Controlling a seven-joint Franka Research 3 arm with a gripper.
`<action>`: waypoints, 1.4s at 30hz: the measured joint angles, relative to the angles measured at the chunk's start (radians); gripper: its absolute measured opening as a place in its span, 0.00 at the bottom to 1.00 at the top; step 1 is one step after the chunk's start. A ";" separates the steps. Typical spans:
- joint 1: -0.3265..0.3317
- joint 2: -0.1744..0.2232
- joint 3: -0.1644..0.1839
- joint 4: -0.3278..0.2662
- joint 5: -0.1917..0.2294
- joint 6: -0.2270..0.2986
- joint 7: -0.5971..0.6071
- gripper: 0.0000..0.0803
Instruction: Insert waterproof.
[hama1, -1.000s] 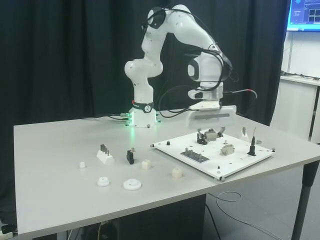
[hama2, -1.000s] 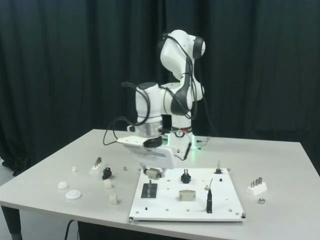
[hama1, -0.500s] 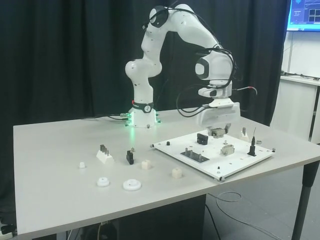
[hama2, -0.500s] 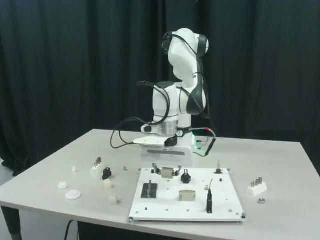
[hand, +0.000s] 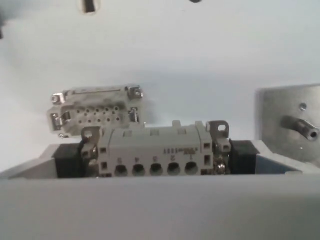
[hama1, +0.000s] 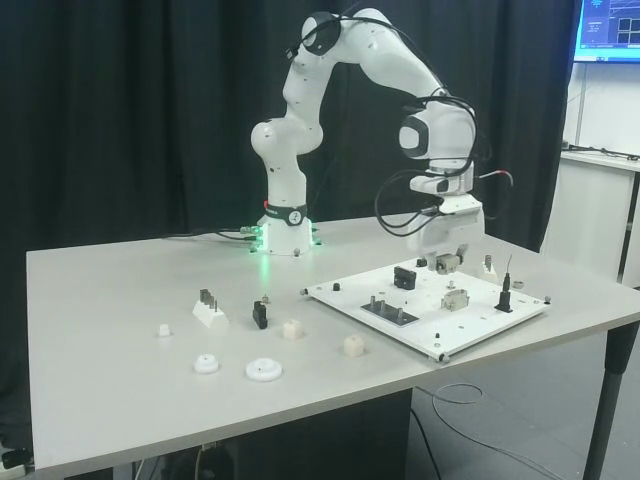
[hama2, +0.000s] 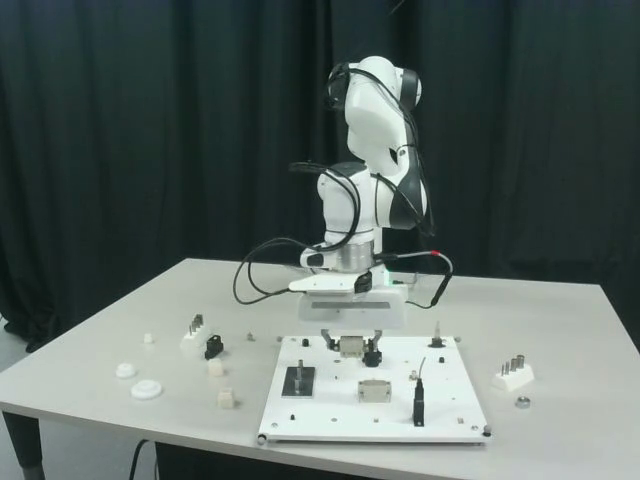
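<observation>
White jointed arm (hama1: 345, 60), black cables (hama2: 262, 270), green-lit base (hama1: 285, 238)

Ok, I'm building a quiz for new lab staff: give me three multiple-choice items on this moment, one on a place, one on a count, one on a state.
1. Where is the socket fixed?
A. on the white board
B. on the bare table
C. on the arm's base

2. How many round holes line the held connector's front face?
A. two
B. five
C. nine

3. What is the gripper doing?
A. open, holding nothing
B. shut on the connector
C. resting on the table

Answers:
1 A: it sits on the white board.
2 B: the wrist view shows five on the connector.
3 B: the gripper clamps it above the board.
</observation>
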 joint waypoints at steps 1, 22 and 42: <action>0.000 0.000 0.002 0.000 0.000 0.000 -0.006 0.77; 0.001 0.044 0.027 0.000 0.001 0.045 -0.081 0.77; 0.001 0.066 0.057 0.000 0.002 0.064 -0.079 0.77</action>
